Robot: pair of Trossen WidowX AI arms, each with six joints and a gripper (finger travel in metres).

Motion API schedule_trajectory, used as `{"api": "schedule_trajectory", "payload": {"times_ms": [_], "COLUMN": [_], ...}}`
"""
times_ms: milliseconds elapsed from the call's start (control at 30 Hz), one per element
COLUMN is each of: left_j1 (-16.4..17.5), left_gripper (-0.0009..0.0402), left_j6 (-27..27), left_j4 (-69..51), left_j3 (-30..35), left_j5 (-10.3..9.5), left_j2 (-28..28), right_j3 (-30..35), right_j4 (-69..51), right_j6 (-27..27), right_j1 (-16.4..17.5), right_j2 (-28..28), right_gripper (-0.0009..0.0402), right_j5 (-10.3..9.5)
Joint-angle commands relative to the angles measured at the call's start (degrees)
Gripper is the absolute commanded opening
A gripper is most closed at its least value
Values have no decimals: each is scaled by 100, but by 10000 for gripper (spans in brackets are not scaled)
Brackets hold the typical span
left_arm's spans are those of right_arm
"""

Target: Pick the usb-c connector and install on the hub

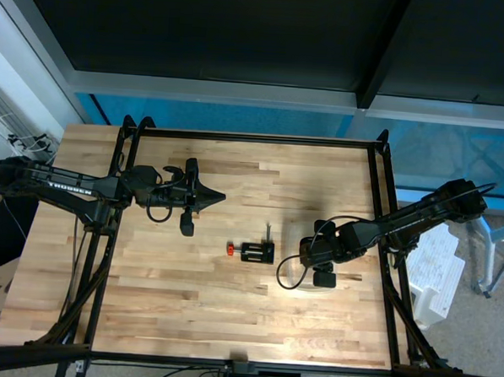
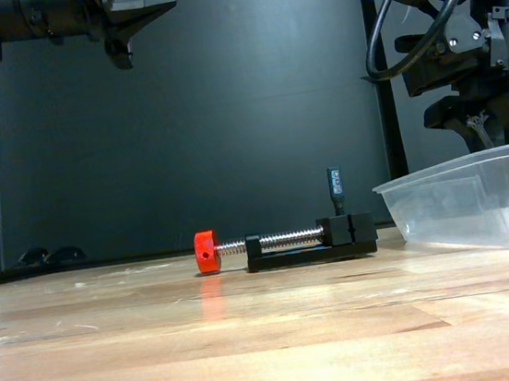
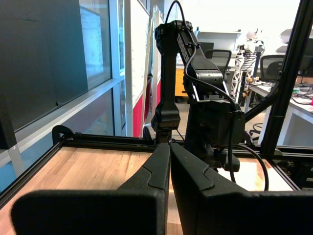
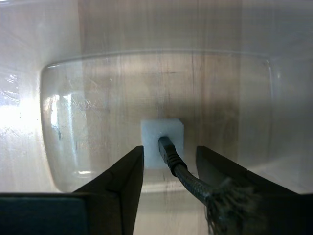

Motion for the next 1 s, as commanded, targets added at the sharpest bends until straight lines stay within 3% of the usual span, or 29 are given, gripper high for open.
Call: {"api": "schedule_trajectory", "payload": {"times_ms": [33,1000], "left_j1": [2,2], "left_gripper": [0,0], "left_j6": [2,2], "left_j4": [2,2], "left_j3": [2,2], "left_j5": [0,2], "left_j2": [0,0], "right_j3": [-20,-31], "right_j4": [50,74], "right_j6": [4,-66], "right_j1": [7,28], "right_j2": [-2,-4], "right_gripper": [118,13], "right_j5": [-4,-44]}}
